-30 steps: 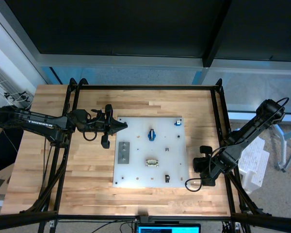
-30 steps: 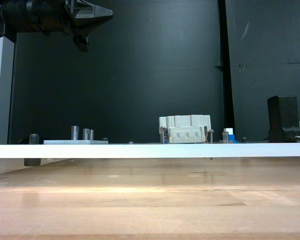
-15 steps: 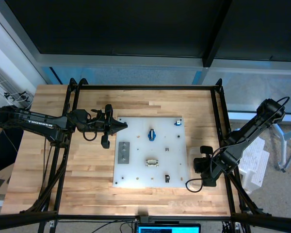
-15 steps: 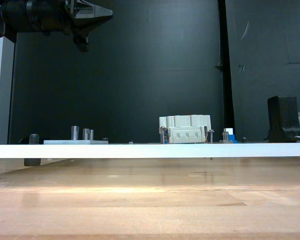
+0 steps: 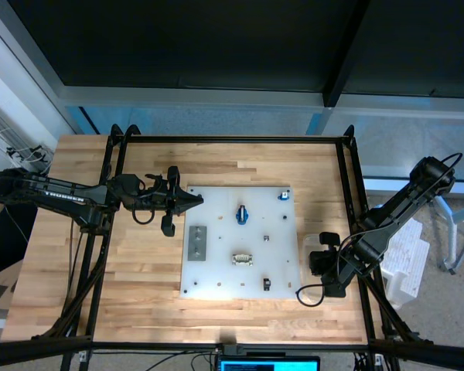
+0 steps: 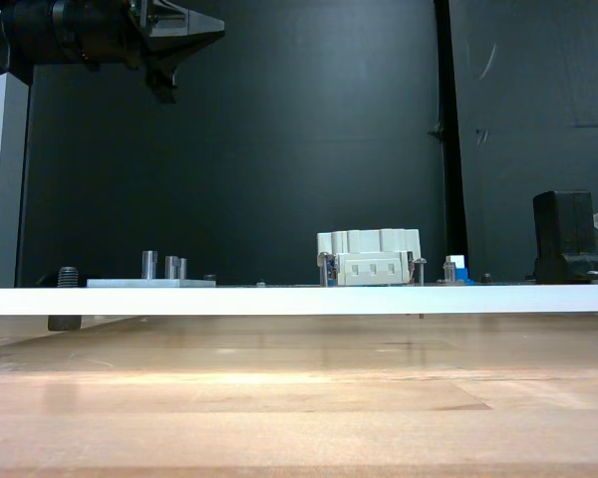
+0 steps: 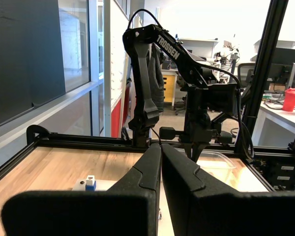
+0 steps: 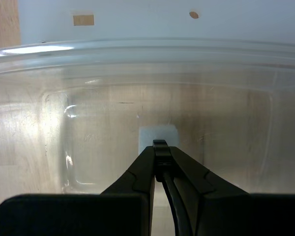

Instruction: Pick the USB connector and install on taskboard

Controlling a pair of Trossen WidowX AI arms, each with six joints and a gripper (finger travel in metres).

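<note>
The USB connector (image 8: 158, 133), a small whitish block, lies on the floor of a clear plastic tray (image 8: 137, 51). My right gripper (image 8: 160, 143) hangs over it, fingers shut, tips at the block's near edge; I cannot tell if they touch it. From above, the right gripper (image 5: 325, 272) is low beside the right edge of the white taskboard (image 5: 216, 270). My left gripper (image 5: 193, 199) is shut and empty, held high over the board's back left corner. In the left wrist view its fingers (image 7: 161, 146) are pressed together.
On the taskboard stand a grey block (image 5: 196, 242), a blue piece (image 5: 242, 214), a silvery socket (image 5: 243, 259) and a small black part (image 5: 267, 284). A black frame (image 5: 346, 166) rings the table. The tray's wall stands between the right gripper and the taskboard (image 8: 137, 19).
The right arm has shifted very slightly near the taskboard's right edge. The left arm has not moved.
</note>
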